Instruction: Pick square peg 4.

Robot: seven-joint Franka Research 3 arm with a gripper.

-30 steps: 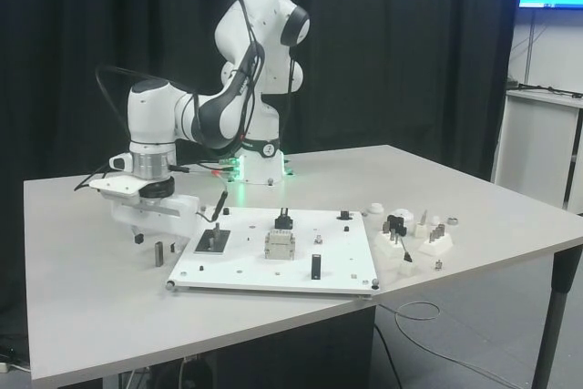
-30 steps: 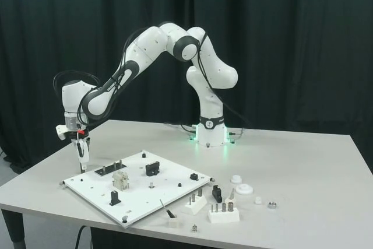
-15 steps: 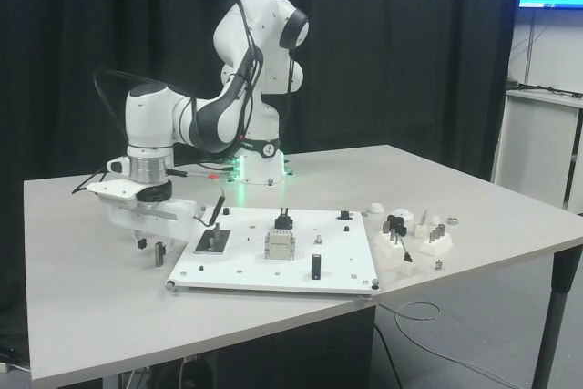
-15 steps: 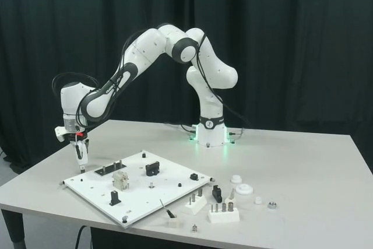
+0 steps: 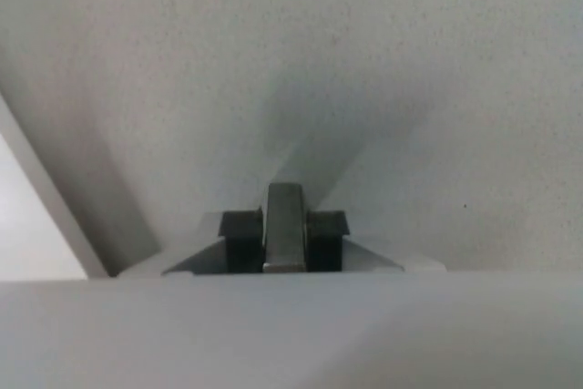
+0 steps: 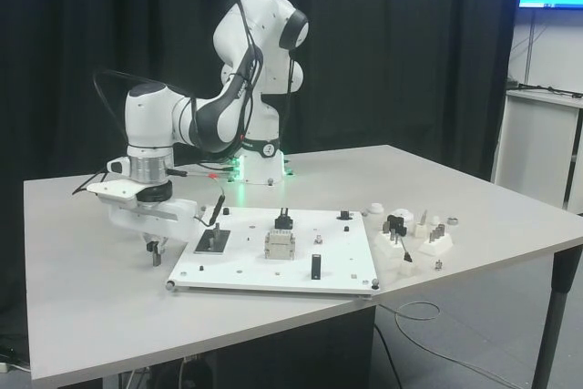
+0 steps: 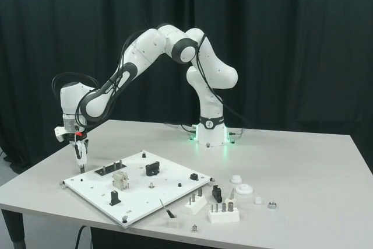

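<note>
One narrow grip is all that holds square peg 4 (image 5: pixel 284 225), pinched between the pincer (image 6: pixel 156 248) fingertips just above the grey worktop (image 6: pixel 82 298), so it could slip.

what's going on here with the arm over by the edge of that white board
The white Franka arm is picking up a square peg. Its gripper is shut on the peg, which the wrist view shows clamped upright between the two black fingers. The gripper hangs above the grey table, just beside the white assembly board, with the peg off the surface. Other small parts sit on the board and in white holders beyond it.
</note>
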